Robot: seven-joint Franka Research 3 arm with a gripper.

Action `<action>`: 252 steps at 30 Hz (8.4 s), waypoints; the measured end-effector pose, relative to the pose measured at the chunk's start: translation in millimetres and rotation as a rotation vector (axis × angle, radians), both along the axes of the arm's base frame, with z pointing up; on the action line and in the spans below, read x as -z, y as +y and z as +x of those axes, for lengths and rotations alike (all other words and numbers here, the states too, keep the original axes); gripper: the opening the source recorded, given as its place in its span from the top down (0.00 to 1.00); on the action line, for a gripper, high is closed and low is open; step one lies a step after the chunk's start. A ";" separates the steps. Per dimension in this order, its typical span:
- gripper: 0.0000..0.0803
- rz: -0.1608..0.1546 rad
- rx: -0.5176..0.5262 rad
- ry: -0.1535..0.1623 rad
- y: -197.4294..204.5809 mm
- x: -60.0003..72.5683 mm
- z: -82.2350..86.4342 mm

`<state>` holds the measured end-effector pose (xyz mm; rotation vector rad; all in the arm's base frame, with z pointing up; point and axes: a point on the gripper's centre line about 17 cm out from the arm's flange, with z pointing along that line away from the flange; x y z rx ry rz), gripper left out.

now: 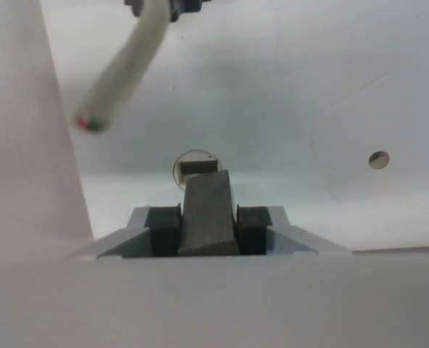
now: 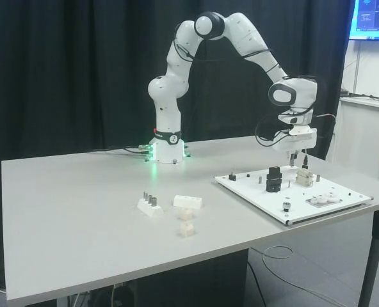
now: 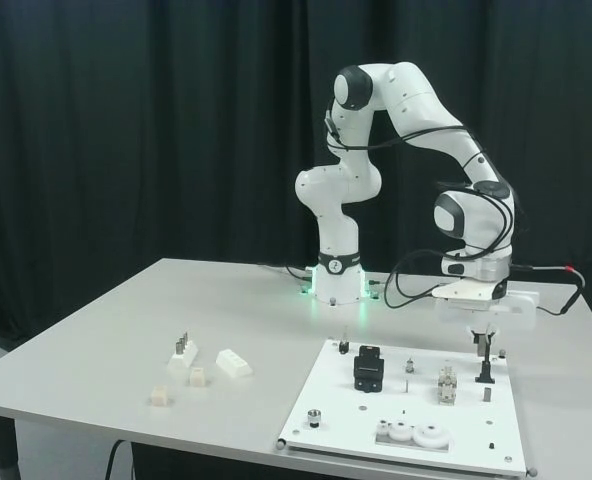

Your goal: Insert square peg 4.

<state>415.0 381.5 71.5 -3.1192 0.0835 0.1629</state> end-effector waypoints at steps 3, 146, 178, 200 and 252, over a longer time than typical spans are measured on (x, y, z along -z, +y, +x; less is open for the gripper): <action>0.80 -0.002 0.000 0.000 0.2 1.1 0.0; 0.80 -0.061 0.029 -0.003 7.1 19.5 -6.8; 0.80 -0.072 0.004 -0.032 12.4 19.2 -15.2; 0.80 -0.063 0.011 -0.089 10.7 19.3 -9.9; 0.80 -0.078 -0.017 -0.133 14.1 19.2 -9.8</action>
